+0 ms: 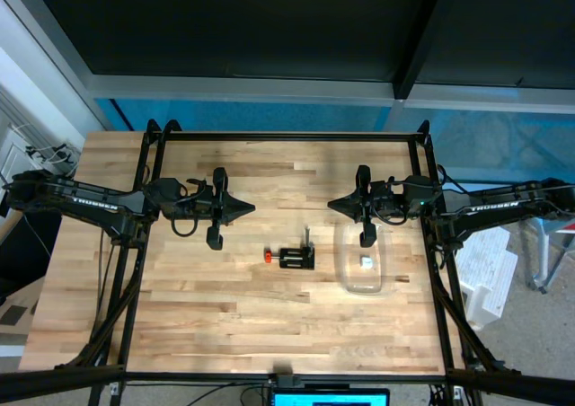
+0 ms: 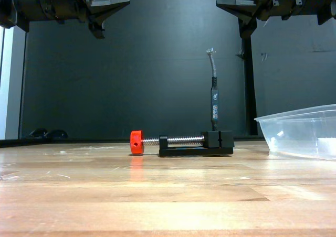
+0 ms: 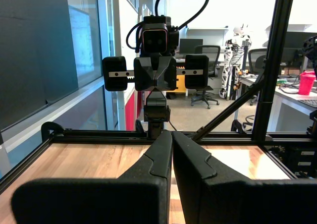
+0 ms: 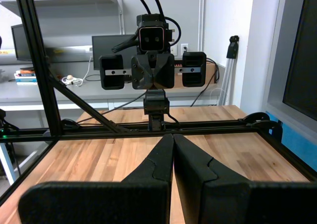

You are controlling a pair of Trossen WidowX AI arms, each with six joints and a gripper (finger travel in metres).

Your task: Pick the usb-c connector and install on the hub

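The black vise (image 2: 197, 142) with its red knob (image 2: 136, 142) sits on the bare table. In the low view the black connector (image 2: 214, 103) stands upright on the vise, and its grey braided cable (image 2: 211, 64) rises from it with nothing holding it. From above, the vise (image 1: 296, 258) lies left of the clear tray (image 1: 345, 244), where the white block (image 1: 367, 262) rests. My left gripper (image 1: 252, 208) hangs shut, high at the back left. My right gripper (image 1: 331, 205) hangs shut, high behind the tray. Shut fingertips show in both wrist views (image 3: 172, 135) (image 4: 173, 136).
The clear tray (image 2: 302, 129) stands to the right of the vise near the front. A black metal frame (image 1: 287, 136) borders the table's back and sides. Both arms hover well above the tabletop.
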